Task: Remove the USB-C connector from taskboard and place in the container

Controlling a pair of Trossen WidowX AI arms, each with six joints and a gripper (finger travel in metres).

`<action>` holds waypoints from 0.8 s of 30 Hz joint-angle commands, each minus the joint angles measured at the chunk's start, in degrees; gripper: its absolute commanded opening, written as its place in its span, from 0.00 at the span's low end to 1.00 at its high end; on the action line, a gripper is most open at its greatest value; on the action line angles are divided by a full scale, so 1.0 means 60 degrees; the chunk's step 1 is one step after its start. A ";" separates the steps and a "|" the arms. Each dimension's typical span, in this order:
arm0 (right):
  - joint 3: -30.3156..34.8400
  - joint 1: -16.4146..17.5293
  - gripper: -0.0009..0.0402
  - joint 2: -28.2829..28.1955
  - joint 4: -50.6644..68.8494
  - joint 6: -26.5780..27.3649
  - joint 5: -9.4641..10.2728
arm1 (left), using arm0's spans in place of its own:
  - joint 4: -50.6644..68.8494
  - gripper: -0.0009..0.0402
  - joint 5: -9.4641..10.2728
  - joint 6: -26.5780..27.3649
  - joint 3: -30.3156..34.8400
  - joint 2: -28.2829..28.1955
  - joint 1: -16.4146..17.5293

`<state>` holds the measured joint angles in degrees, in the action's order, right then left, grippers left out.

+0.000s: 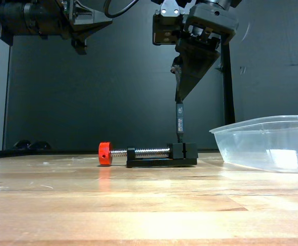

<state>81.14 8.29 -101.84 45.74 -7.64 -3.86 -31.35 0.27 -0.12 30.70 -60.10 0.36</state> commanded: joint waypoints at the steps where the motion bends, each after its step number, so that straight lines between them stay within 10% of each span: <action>1: -0.0058 0.0015 0.38 0.0007 -0.0004 0.0022 -0.0178 | 0.0000 0.02 -0.0004 0.0000 0.0000 0.0000 0.0000; 24: -0.0401 0.0076 0.32 0.0007 -0.0616 0.0036 -0.0189 | 0.0000 0.02 -0.0004 0.0000 0.0000 0.0000 0.0004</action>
<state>78.76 8.73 -101.84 42.00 -7.38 -4.95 -31.35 0.27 -0.10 30.70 -60.10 0.36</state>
